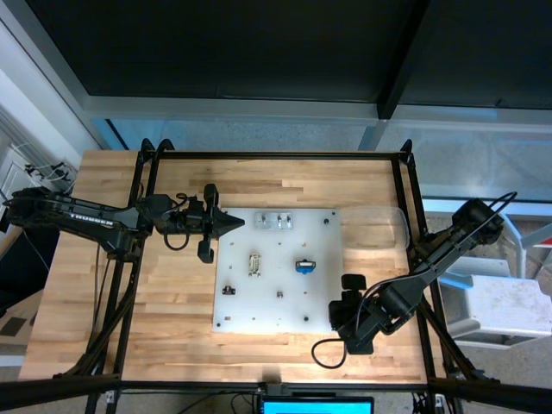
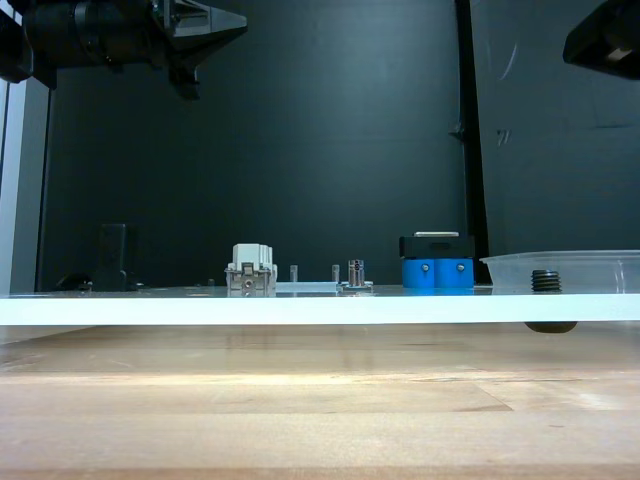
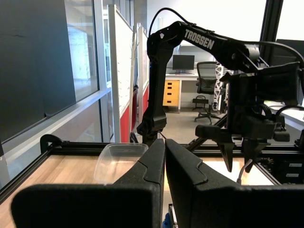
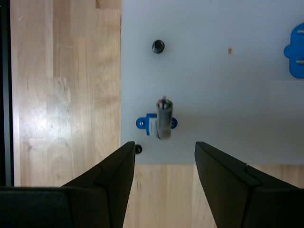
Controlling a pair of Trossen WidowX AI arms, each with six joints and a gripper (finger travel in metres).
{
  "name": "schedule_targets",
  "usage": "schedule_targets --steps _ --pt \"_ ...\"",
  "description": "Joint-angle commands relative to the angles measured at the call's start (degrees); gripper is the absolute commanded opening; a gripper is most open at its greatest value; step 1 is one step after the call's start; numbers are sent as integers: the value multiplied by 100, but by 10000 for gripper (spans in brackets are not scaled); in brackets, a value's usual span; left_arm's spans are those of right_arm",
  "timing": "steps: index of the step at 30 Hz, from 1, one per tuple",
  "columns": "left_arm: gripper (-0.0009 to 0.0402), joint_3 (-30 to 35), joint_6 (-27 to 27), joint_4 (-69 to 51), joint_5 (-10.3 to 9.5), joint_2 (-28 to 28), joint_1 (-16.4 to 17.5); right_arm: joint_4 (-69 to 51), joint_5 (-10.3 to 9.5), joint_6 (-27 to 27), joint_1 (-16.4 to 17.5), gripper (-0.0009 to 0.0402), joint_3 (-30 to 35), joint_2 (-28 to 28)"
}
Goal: Remove the rj45 connector and place it in the container
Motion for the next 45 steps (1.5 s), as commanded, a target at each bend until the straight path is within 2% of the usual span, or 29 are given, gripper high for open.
schedule_targets --steps 1,15,22,25,45 --pt "0 0 0 0 2 2 2 175 116 0 -2 182 -129 -2" --pt "0 0 0 2 2 2 2 994 136 22 -7 184 -761 -2" --pt "0 0 0 0 2 2 2 1071 361 22 -11 184 -813 -2" --pt "0 0 0 2 2 2 0 1084 400 22 -11 184 -822 -2" --pt "0 0 0 0 2 2 0 1449 400 20 -37 177 -1130 -4"
